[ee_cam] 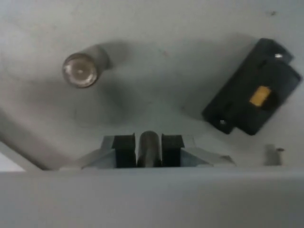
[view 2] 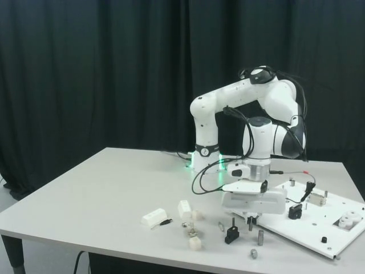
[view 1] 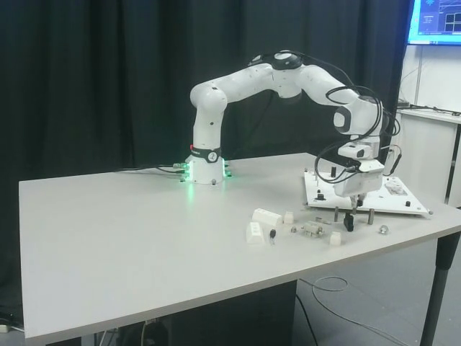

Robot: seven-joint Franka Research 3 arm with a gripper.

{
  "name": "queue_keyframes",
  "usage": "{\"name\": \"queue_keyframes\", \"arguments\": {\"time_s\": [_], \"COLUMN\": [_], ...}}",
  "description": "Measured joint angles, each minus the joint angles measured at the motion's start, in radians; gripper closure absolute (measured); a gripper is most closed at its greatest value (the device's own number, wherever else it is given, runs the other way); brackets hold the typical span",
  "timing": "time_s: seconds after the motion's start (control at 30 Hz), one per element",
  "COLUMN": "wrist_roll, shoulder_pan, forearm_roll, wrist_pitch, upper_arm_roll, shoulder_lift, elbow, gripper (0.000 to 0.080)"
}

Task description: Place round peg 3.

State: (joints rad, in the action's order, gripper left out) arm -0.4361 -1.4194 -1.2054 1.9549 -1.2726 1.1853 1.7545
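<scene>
Round peg 3 (ee_cam: 149, 148) upright, clamped between pincer (ee_cam: 148, 150) pads, carried low over grey worktop (view 1: 130, 216) near front edge, just short of white board (view 1: 389, 198). Vertical hold probably suits straight drop into hole. Second peg (ee_cam: 81, 69) stands nearby.

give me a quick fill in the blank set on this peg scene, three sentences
1. The gripper is shut on a round ____.
2. A second round peg stands ____ on the grey table, apart from the jaws.
3. The arm's base glows ____ where it meets the table.

Missing words: peg; upright; green
</scene>
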Motion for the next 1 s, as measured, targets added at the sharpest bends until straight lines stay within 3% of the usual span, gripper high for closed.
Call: {"name": "queue_keyframes", "arguments": {"time_s": [0.53, 1.0], "wrist_roll": [0.009, 0.009], "shoulder_pan": [0.000, -0.001], "forearm_roll": [-0.006, -0.004], "wrist_pitch": [0.022, 0.038], "upper_arm_roll": [0.047, 0.051], "shoulder_lift": [0.001, 0.002], "elbow": [-0.009, -0.011], "gripper": [0.0688, 0.0652]}}
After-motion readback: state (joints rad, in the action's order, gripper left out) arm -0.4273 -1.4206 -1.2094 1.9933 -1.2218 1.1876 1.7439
